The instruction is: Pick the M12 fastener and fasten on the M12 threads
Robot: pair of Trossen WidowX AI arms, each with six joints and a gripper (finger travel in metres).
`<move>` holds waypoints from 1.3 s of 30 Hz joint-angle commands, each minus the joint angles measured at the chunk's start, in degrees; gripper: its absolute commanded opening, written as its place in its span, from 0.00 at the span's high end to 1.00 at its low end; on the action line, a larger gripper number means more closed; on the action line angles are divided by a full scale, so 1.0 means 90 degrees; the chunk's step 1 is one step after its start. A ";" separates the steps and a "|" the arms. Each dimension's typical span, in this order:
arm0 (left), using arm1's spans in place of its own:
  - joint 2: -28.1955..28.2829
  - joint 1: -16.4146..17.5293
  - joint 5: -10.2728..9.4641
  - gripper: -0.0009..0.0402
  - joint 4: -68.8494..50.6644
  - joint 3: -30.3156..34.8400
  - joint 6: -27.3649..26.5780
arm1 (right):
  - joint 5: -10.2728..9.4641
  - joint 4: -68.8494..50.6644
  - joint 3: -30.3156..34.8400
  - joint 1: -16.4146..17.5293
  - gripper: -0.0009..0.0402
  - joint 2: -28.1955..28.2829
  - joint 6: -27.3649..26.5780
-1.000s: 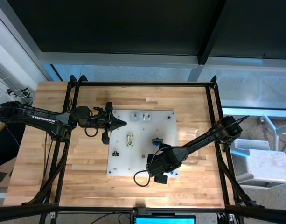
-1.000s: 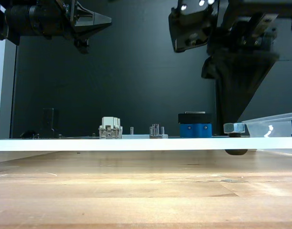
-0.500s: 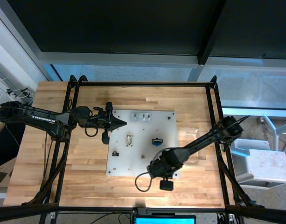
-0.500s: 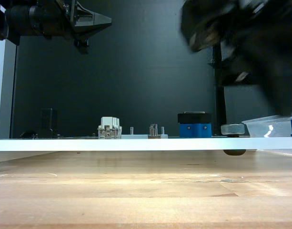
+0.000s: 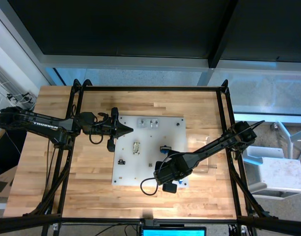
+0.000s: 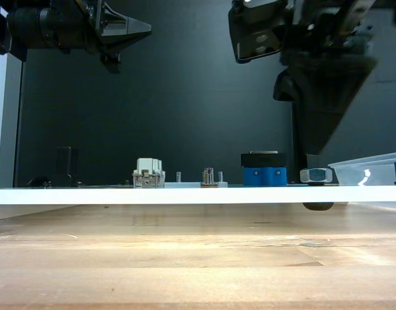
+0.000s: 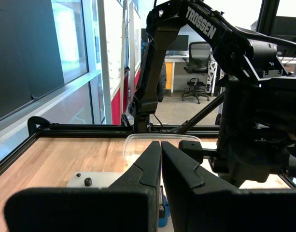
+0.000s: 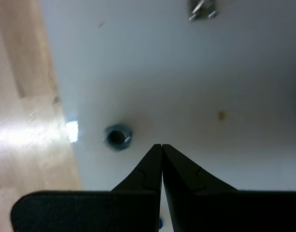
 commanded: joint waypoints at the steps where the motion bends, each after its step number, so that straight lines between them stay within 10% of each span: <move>1: 0.0000 0.0000 0.0002 0.98 0.0007 0.0002 0.0002 | -0.0005 0.0085 0.0000 0.0010 0.98 0.0121 0.0007; 12: 0.0002 0.0002 0.0002 0.98 -0.0007 0.0002 0.0002 | -0.0134 0.0282 0.0000 0.0015 0.98 0.0284 0.0012; 17: 0.0002 0.0000 0.0002 0.98 -0.0007 0.0002 0.0002 | -0.1809 0.0296 0.0000 0.0012 0.98 0.0267 -0.0306; 20: 0.0002 0.0002 0.0002 0.98 -0.0005 0.0002 0.0002 | -0.2142 0.0226 0.0000 0.0017 0.98 0.0206 -0.0486; 29: 0.0000 0.0002 0.0002 0.98 -0.0005 0.0002 0.0002 | -0.1936 0.0124 0.0012 0.0015 0.98 0.0041 -0.0464; 35: 0.0002 0.0000 0.0002 0.98 -0.0010 0.0002 0.0002 | -0.0680 -0.0080 0.0180 0.0015 0.98 -0.0063 -0.0362; 39: 0.0002 0.0002 0.0002 0.98 -0.0007 0.0002 0.0002 | -0.0272 -0.0073 0.0163 0.0015 0.98 0.0017 -0.0245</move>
